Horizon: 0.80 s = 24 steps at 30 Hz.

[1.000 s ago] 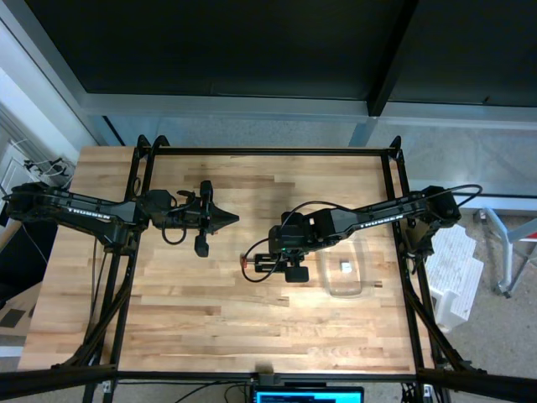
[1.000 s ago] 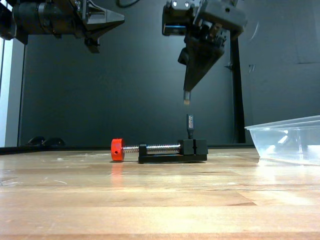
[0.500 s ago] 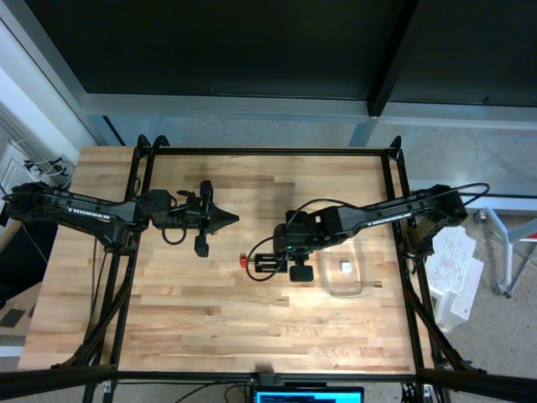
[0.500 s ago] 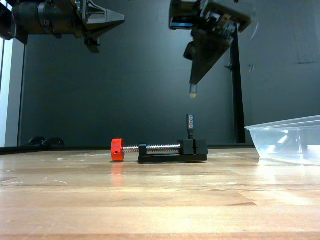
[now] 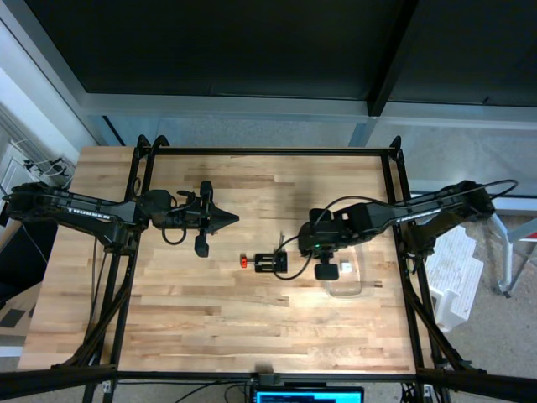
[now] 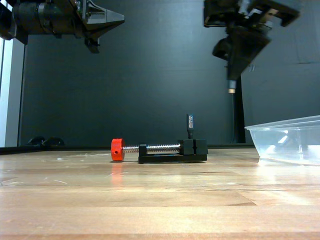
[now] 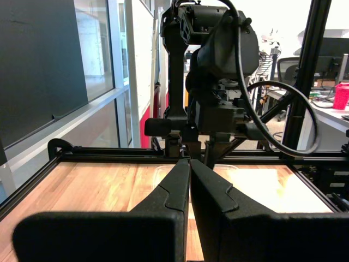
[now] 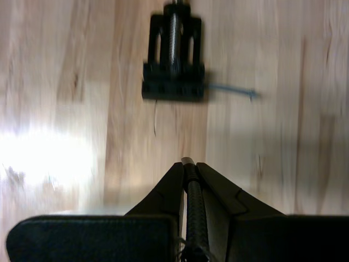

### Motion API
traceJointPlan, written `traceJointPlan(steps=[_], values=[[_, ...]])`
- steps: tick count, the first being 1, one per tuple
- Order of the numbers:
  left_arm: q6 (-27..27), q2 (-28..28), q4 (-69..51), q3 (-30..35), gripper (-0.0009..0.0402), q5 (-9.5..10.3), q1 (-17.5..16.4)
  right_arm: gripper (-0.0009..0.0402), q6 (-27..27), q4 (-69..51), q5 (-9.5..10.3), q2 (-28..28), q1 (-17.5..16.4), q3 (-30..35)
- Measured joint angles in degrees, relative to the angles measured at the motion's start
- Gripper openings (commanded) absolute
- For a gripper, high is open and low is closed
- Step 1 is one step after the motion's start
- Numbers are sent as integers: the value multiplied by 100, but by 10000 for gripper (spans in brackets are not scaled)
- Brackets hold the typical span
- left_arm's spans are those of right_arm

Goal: Remove the USB-C connector from taskboard and place in the container

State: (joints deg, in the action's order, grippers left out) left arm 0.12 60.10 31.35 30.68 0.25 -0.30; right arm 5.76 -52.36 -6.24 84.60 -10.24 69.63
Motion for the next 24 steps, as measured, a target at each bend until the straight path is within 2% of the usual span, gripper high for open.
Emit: traceJointPlan(steps=[17, 24], values=[[0, 0, 2, 2, 0, 0, 0, 0, 42, -389, 2, -1360, -26, -1333], [0, 0, 0, 2, 0, 2, 0, 0, 42, -407, 0, -1655, -26, -1956]])
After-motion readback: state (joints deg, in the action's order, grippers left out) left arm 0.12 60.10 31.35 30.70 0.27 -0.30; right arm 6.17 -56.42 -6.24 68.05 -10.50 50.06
